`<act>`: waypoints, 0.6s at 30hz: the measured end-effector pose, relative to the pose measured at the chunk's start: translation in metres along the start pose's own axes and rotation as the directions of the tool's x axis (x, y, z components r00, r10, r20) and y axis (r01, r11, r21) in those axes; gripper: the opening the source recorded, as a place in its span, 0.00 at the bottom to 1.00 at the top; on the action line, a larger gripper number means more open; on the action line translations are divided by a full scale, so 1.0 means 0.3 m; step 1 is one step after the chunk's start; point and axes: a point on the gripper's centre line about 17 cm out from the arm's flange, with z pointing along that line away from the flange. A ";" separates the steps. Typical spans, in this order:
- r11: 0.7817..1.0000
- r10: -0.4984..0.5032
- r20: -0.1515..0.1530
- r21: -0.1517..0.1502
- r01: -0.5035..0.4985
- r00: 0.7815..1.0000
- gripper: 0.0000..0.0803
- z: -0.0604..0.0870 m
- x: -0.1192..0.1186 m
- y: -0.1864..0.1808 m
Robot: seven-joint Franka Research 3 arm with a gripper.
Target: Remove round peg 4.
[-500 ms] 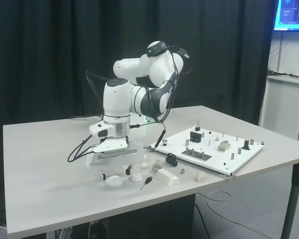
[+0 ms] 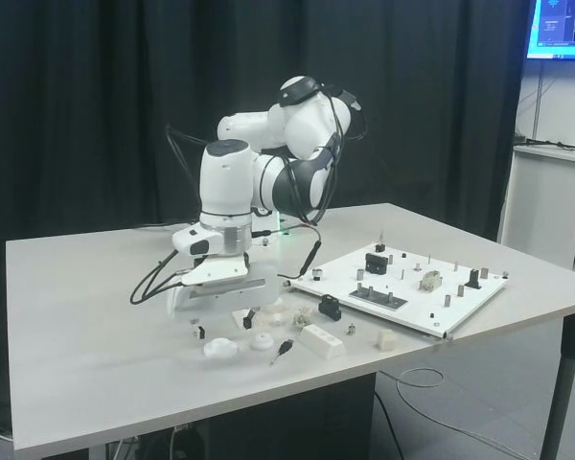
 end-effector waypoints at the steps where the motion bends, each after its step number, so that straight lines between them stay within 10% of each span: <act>1: 1.000 -0.001 0.002 0.000 0.001 1.000 1.00 -0.002 0.000 0.000; 18: 1.000 0.000 0.017 0.010 -0.001 1.000 1.00 -0.016 0.009 -0.014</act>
